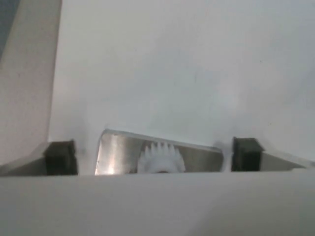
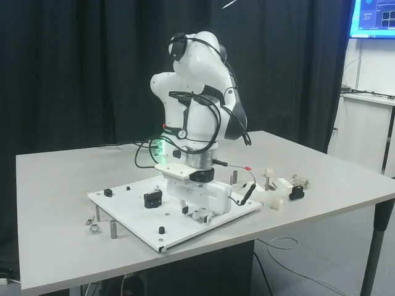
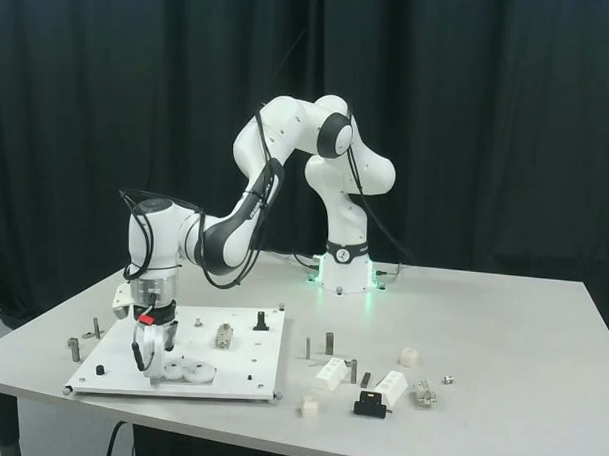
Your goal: Remove small gear.
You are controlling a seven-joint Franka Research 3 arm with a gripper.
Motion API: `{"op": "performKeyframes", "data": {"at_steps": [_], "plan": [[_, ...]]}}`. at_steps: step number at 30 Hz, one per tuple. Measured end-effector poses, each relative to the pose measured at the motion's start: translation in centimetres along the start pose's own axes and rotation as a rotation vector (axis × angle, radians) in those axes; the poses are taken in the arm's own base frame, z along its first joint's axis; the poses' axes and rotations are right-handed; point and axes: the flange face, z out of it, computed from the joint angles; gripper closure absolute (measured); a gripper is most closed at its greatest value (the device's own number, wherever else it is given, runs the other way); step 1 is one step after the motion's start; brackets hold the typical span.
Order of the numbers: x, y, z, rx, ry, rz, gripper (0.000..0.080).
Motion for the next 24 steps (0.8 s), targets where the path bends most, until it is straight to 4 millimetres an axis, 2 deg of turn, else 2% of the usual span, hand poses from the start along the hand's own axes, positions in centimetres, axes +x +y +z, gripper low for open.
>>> {"op": "performKeyframes", "data": {"at_steps": [5,6,14,15,24], "plan": [[0.04,-0.01,-0.02,0.000,0.000,0.001,0.0114],[0.04,-0.01,-0.02,0.000,0.000,0.001,0.0290],[0.21,0.09,0.30,-0.008,-0.005,-0.003,0.0290],[0.26,0.09,0.28,-0.008,-0.008,-0.003,0.0588],[0.58,0.09,0.25,-0.013,-0.025,0.004,0.0601]]}}
